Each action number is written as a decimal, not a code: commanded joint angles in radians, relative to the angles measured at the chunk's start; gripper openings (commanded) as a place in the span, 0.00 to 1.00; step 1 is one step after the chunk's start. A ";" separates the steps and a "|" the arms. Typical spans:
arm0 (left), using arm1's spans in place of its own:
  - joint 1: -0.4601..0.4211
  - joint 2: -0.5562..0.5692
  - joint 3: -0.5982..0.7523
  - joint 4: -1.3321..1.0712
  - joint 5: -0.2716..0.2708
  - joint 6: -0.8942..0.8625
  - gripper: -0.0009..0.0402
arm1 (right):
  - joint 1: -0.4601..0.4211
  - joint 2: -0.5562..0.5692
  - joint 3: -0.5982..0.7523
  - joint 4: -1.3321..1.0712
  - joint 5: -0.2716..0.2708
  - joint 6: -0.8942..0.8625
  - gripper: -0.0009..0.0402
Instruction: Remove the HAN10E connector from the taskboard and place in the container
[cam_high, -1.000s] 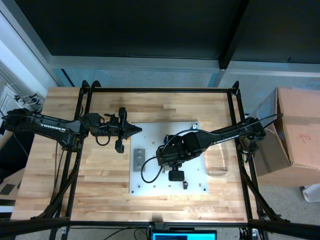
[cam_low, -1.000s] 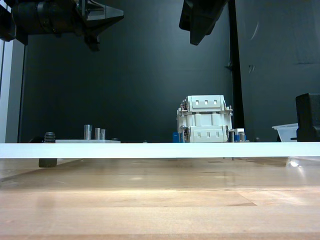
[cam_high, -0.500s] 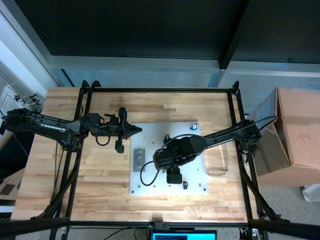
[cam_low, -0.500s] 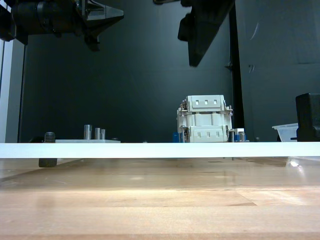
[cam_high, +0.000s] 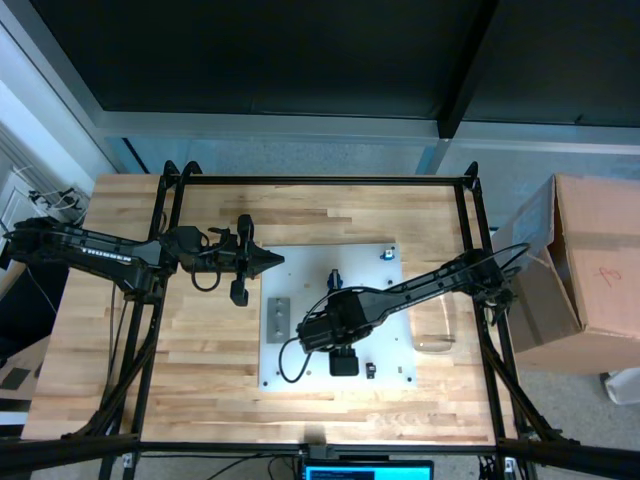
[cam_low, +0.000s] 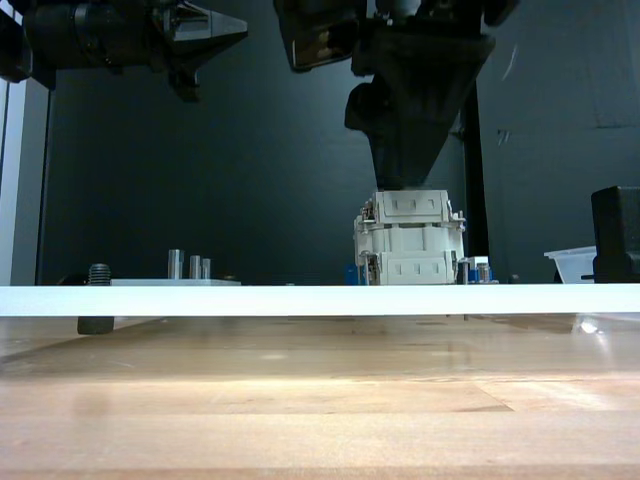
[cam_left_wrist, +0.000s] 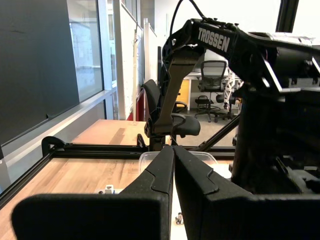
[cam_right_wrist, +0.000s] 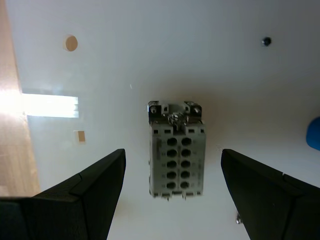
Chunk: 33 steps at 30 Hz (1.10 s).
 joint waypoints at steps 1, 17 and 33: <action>0.000 0.000 0.000 0.000 0.000 0.000 0.02 | 0.000 0.019 0.000 0.005 -0.001 -0.014 0.67; 0.000 0.000 0.000 0.000 0.000 0.000 0.02 | -0.002 0.017 -0.043 0.048 0.002 -0.053 0.50; 0.000 0.000 0.000 0.000 0.000 0.000 0.02 | -0.002 0.000 -0.039 0.038 0.003 -0.053 0.02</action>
